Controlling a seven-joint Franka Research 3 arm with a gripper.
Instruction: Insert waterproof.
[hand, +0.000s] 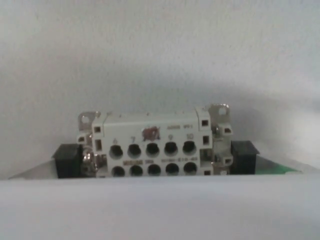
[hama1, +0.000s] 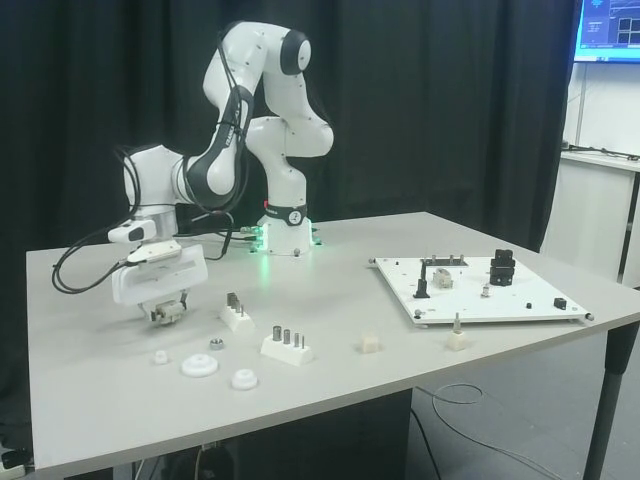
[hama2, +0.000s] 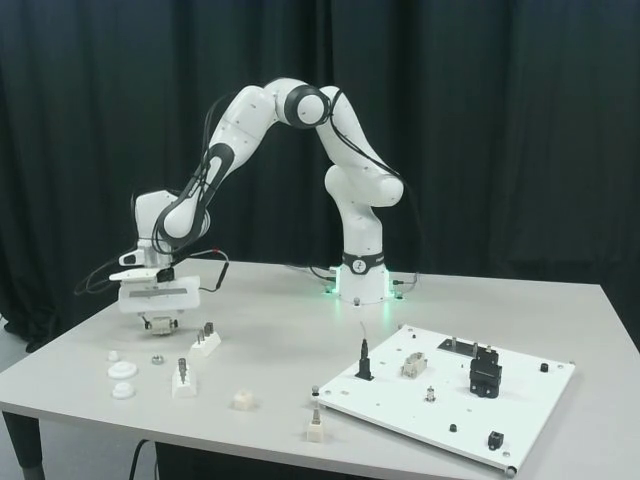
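Note:
The waterproof connector (hand: 150, 122) is a white block with two rows of round holes and metal tabs at its ends. In the wrist view my gripper (hand: 155, 159) is shut on it, one black finger (hand: 67, 160) against each end. In the room views the gripper (hama1: 165, 300) hangs low at the left of the grey table (hama1: 330, 290), with the connector (hama2: 160, 322) just above the tabletop. At the right lies the white assembly board (hama1: 545, 310) (hama2: 530, 400), which carries a small pale socket (hama1: 438, 280) (hama2: 411, 366).
Close to the gripper stand two white peg holders (hama1: 236, 315) (hama1: 287, 345), white gears (hama1: 200, 366) (hama1: 243, 379) and a small nut (hama1: 213, 343). A small white block (hama1: 370, 343) and a peg stand (hama1: 457, 340) sit before the board. Black parts (hama1: 502, 268) stand on the board.

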